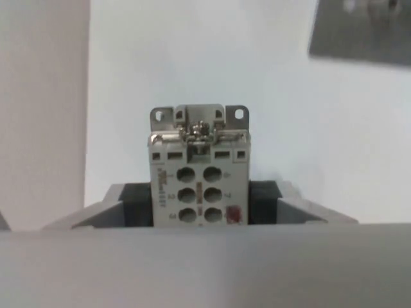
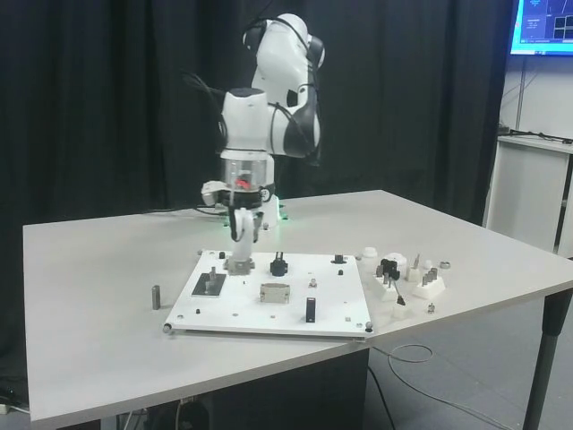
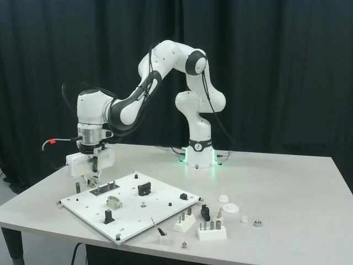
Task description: Insert waterproof.
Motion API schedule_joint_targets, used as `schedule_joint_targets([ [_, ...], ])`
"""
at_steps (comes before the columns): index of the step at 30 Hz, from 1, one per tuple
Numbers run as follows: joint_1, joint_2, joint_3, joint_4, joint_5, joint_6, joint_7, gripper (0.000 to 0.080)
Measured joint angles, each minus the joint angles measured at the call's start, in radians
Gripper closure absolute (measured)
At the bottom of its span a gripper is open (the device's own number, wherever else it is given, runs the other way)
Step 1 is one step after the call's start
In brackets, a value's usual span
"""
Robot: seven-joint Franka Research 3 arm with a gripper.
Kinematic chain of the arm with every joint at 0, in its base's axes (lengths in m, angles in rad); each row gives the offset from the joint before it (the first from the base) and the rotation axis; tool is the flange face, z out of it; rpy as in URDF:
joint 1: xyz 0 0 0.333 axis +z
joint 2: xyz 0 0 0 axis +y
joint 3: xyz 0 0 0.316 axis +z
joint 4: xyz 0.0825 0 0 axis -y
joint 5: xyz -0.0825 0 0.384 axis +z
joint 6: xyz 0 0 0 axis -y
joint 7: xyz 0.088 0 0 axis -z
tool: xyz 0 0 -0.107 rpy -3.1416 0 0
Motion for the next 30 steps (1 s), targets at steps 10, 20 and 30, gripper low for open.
schedule_joint_targets([
  [10, 0.043, 0.009, 0.0, 0.034, -0.001, -0.058, 0.099, 0.0492],
  [20, 0.067, 0.009, -0.002, 0.042, -0.004, -0.087, 0.178, 0.0492],
  [30, 0.092, 0.021, -0.005, 0.042, -0.004, -0.1, 0.223, 0.0492],
])
